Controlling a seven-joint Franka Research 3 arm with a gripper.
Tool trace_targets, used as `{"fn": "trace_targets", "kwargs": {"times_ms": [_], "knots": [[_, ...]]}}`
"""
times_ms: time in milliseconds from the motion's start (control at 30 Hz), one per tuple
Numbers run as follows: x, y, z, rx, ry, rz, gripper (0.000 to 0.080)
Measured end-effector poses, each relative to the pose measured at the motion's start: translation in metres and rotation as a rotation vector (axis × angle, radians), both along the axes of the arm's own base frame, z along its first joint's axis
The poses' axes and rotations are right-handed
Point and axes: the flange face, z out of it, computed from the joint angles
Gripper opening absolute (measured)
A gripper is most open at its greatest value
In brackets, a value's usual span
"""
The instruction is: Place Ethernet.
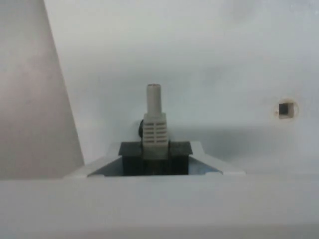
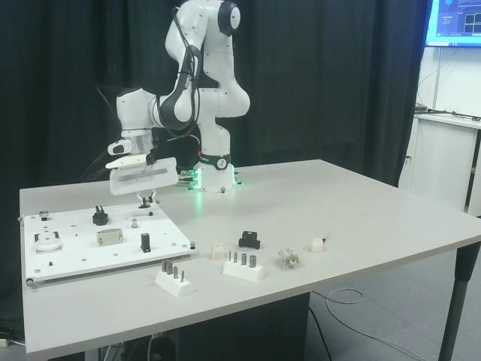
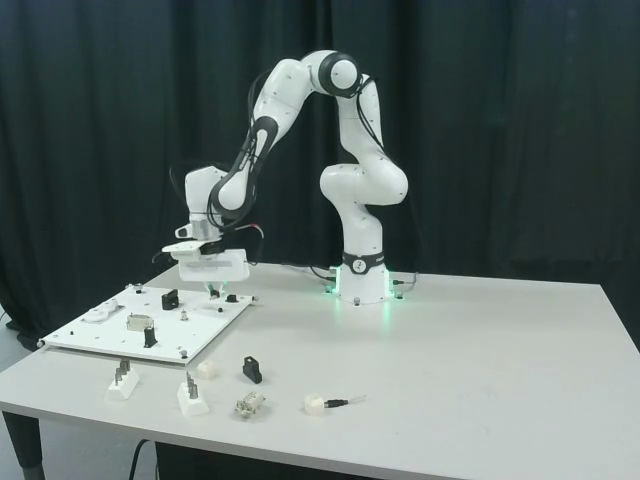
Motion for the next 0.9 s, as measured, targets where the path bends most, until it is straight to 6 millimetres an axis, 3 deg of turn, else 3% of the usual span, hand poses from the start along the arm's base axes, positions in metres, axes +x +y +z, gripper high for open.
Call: {"fn": "trace_targets", "kwargs": {"times_ms": [900], "knots": [[0.001, 0.000, 0.016, 0.010, 0.016, 0.019, 0.0104]]}}
